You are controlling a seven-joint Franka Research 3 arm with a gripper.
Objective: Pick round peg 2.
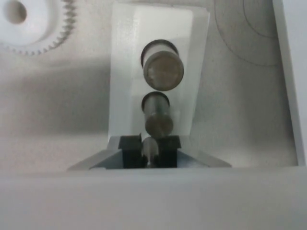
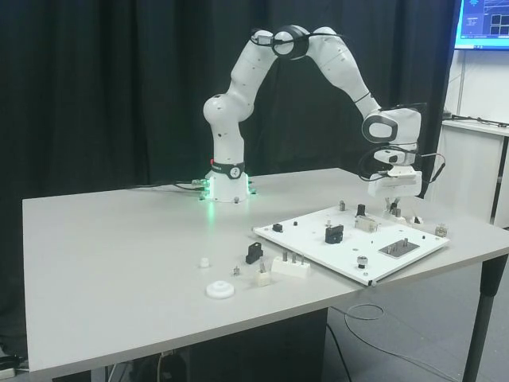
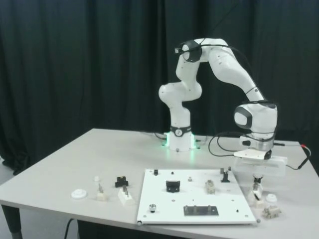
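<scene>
In the wrist view a white holder block [image 1: 125, 72] carries three upright grey round pegs in a row: a thick one [image 1: 163, 69], a middle one [image 1: 157, 115] and a thin one [image 1: 149, 148]. My gripper [image 1: 149, 154] is down at the thin peg. Its black pads [image 1: 128, 149] press on both sides of the peg, so it is shut on it. In the room views the gripper [image 2: 392, 207] [image 3: 257, 186] hangs low over the holder [image 3: 257, 197], just off the white board's edge.
A white gear [image 1: 29, 24] [image 3: 271, 198] lies next to the holder. The white board [image 2: 350, 247] [image 3: 194, 199] carries several black and grey fixtures. Near the table's front stand another white gear [image 2: 219, 290], a black part [image 2: 254, 254] and a white peg block [image 2: 291, 267].
</scene>
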